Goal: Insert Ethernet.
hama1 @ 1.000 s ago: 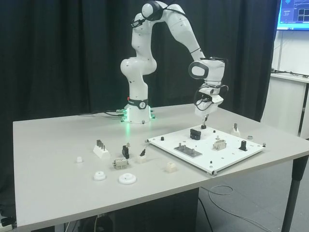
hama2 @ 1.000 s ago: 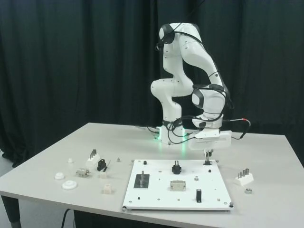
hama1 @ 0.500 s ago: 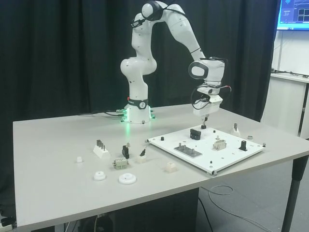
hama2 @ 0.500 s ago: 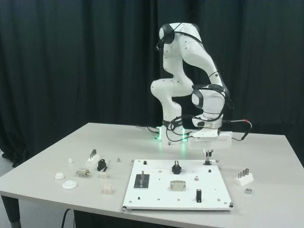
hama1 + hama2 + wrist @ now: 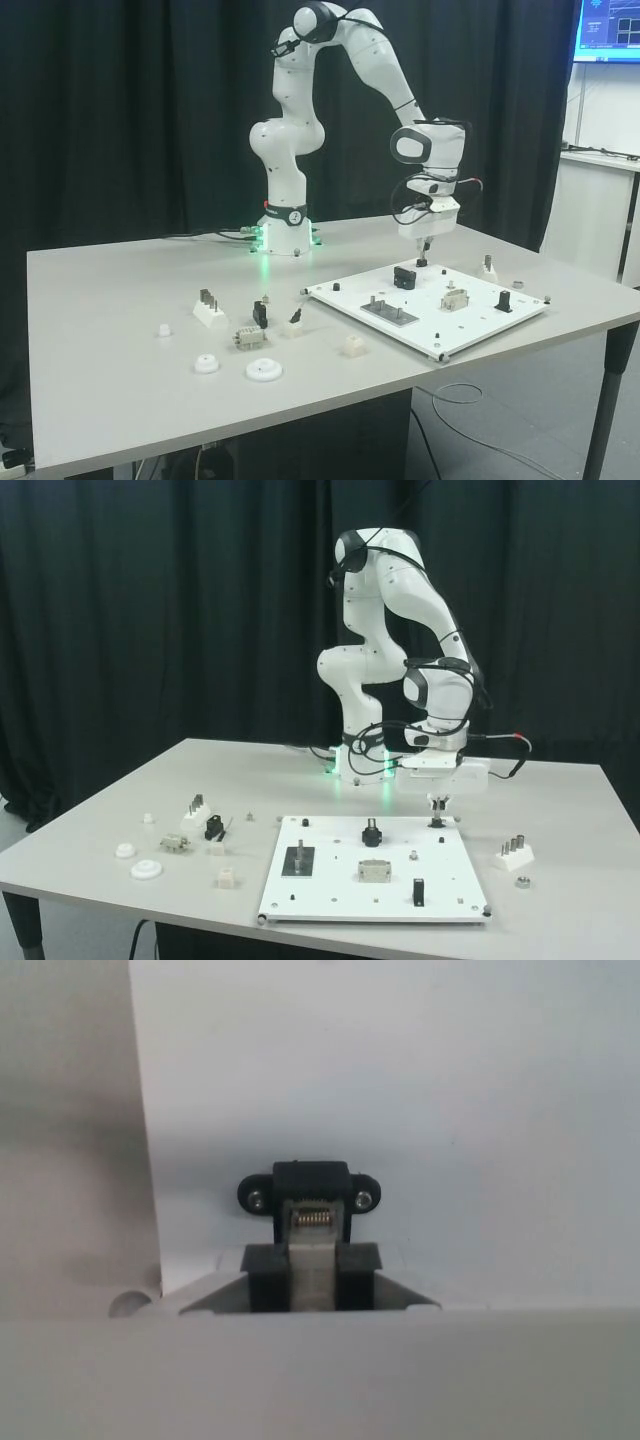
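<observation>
No legible text, labels, brand marks or nos. on anything in view.
Only candidate: the wall screen [image 5: 607, 30] at the upper corner of the first room view, w/ some lines of content too small to read; nothing printed shows on the white robot arm [image 5: 395, 590], the white square mounting board [image 5: 375, 882] or the grey table [image 5: 120, 300].

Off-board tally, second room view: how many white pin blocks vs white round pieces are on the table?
white pin blocks: 2
white round pieces: 3
Total: 5
</observation>
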### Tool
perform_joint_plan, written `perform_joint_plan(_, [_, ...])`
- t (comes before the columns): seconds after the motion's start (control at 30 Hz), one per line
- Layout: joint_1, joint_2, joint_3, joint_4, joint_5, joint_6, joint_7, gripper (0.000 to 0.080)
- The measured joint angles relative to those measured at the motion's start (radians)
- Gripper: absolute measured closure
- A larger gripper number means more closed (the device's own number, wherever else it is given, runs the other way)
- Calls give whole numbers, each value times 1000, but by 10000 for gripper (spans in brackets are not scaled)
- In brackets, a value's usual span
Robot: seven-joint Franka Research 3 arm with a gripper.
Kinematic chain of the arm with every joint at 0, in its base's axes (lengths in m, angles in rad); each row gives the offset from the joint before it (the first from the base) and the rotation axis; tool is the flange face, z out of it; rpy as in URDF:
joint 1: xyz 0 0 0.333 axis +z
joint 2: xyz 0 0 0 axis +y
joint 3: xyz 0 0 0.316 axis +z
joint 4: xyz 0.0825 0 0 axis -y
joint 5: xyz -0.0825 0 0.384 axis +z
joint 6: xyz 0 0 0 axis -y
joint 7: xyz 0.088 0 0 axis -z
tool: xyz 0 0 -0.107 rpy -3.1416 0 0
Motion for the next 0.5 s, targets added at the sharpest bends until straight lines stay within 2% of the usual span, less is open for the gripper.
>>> perform_joint_plan(0.5, [-10, 0, 0, 2, 38, -6, 15, 711])
